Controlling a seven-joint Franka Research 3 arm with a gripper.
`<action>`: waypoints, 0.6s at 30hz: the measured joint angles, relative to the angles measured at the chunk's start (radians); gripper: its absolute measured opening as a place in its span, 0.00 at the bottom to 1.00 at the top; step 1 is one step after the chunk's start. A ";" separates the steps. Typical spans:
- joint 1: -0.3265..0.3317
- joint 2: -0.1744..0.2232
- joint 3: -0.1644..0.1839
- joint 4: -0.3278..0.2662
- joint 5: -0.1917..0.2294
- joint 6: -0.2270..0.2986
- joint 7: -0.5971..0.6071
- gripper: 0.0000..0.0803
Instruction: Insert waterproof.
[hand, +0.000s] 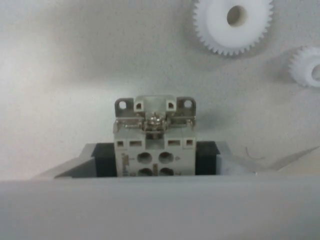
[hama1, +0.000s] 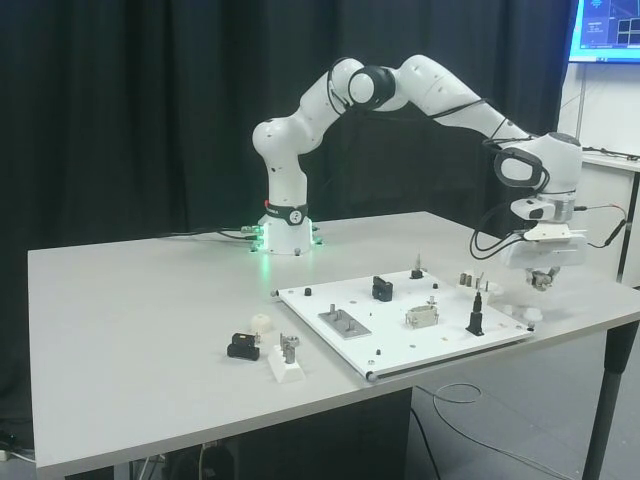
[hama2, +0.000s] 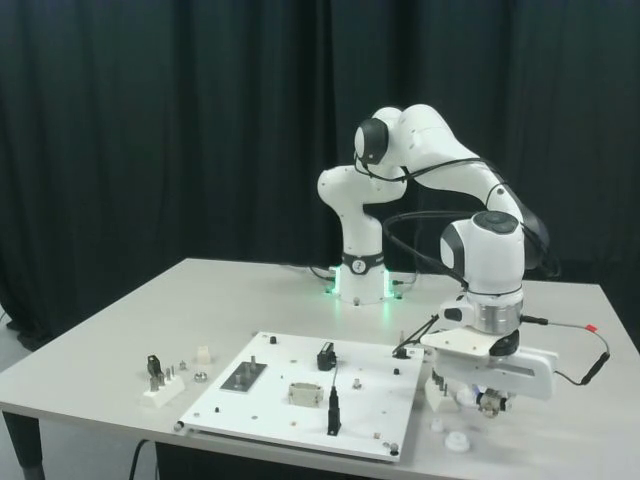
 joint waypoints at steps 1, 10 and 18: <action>0.000 0.000 0.000 0.000 0.000 0.000 0.000 0.39; 0.000 -0.001 0.000 0.003 0.000 -0.003 0.000 0.39; 0.000 -0.001 0.000 0.004 0.000 -0.003 0.014 0.39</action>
